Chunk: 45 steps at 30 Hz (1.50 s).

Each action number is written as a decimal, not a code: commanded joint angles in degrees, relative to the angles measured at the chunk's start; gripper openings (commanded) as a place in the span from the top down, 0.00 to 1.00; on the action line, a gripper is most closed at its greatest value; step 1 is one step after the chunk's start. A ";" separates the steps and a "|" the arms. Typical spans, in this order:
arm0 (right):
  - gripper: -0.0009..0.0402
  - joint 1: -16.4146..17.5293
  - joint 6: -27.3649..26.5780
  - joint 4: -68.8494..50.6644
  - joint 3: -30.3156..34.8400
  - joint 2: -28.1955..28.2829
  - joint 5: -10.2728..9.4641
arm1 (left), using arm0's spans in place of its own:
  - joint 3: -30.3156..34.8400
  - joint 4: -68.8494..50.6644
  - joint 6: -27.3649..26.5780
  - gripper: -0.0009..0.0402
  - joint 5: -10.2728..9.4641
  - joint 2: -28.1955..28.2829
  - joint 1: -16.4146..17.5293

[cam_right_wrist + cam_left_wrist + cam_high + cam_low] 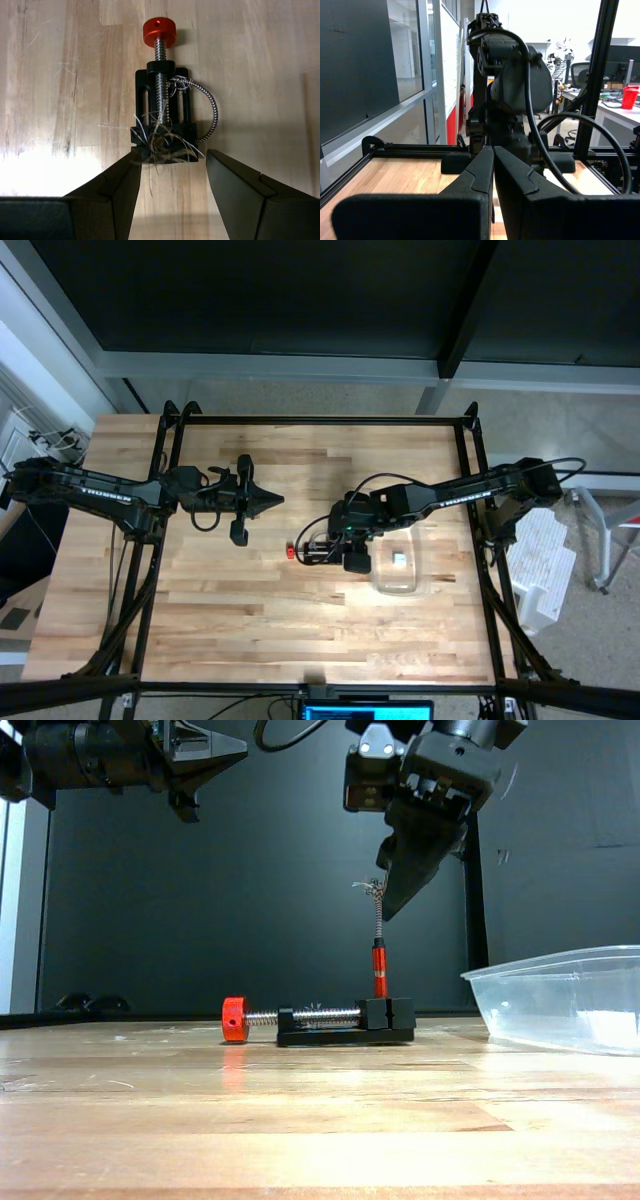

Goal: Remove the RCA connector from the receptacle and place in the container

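Note:
The receptacle [345, 1020], a small black vise with a red-orange knob [233, 1019], lies on the wooden table. The RCA connector [379, 965] stands upright in it, red end low, its braided wire rising to a frayed tip. My right gripper [392, 900] hangs open just above that tip. In the right wrist view its fingers [125, 185] flank the receptacle [161, 67] and the curling wire [214, 110]. The clear container [570, 1000] sits to the right of it. My left gripper [270, 500] hovers shut and empty over the table's left half.
A small whitish cube [399, 559] lies inside the container [412, 580]. Black frame rails [320, 421] border the table's back and sides. The right arm [460, 490] stretches in from the right edge.

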 commanded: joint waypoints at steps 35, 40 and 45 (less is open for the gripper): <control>0.70 1.42 0.35 3.98 -0.11 6.93 2.75 | 0.00 0.00 0.02 0.98 0.02 0.00 0.02; 0.79 1.49 0.35 4.04 -0.11 6.93 2.73 | 0.00 0.00 0.02 0.98 0.02 0.00 0.00; 0.89 1.55 0.42 4.04 -0.11 6.93 2.71 | 0.00 0.00 0.02 0.98 0.02 0.00 0.00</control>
